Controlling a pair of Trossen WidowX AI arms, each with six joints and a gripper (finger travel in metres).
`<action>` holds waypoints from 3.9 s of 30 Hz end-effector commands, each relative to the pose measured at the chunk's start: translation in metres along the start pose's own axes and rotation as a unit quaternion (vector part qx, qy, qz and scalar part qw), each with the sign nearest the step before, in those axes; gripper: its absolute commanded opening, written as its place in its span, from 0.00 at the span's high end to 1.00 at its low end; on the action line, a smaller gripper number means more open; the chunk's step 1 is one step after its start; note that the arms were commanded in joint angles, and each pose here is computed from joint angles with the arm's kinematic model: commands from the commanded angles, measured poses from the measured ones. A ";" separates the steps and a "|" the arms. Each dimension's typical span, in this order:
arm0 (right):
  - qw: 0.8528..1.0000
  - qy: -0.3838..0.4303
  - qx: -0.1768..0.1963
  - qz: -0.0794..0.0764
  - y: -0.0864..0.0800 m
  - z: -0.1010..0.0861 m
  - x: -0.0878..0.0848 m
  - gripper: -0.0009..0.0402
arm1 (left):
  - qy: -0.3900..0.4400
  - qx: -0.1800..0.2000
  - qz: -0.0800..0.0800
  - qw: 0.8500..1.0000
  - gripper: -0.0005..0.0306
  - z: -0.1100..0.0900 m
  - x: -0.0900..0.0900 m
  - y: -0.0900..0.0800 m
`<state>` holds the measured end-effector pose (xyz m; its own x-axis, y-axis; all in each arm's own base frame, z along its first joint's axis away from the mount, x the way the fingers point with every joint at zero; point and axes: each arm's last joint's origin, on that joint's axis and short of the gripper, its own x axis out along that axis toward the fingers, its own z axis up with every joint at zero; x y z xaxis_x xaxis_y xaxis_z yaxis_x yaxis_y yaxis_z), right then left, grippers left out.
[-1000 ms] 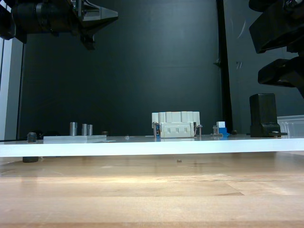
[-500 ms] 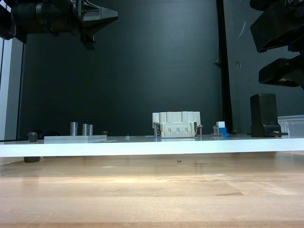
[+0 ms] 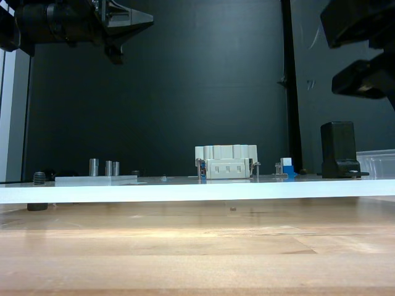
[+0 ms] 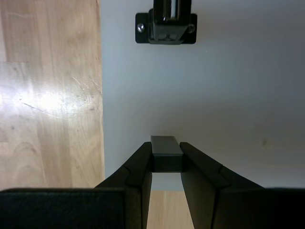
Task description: Pick the 16mm bar from the taskboard and place it in the container
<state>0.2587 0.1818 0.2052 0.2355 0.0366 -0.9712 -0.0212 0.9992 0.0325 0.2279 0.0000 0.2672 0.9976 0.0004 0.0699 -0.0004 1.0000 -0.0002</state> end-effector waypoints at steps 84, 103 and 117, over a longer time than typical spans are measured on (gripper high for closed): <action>0.976 0.021 0.214 -0.036 -0.115 -0.114 -0.061 0.96 | 0.000 0.000 0.000 1.000 0.98 0.000 0.000 0.000; 0.977 0.020 0.208 -0.034 -0.114 -0.114 -0.050 0.96 | 0.000 0.000 0.000 1.000 0.98 0.000 0.000 0.000; 0.980 0.015 0.196 -0.030 -0.114 -0.113 -0.050 0.68 | 0.000 0.000 0.000 1.000 0.98 0.000 0.000 0.000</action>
<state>0.1394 0.0647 0.2231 0.1968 -0.0165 -0.9803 0.3737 0.9256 0.0594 0.2279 0.0000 0.2673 0.9975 0.0004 0.0703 -0.0003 1.0000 -0.0006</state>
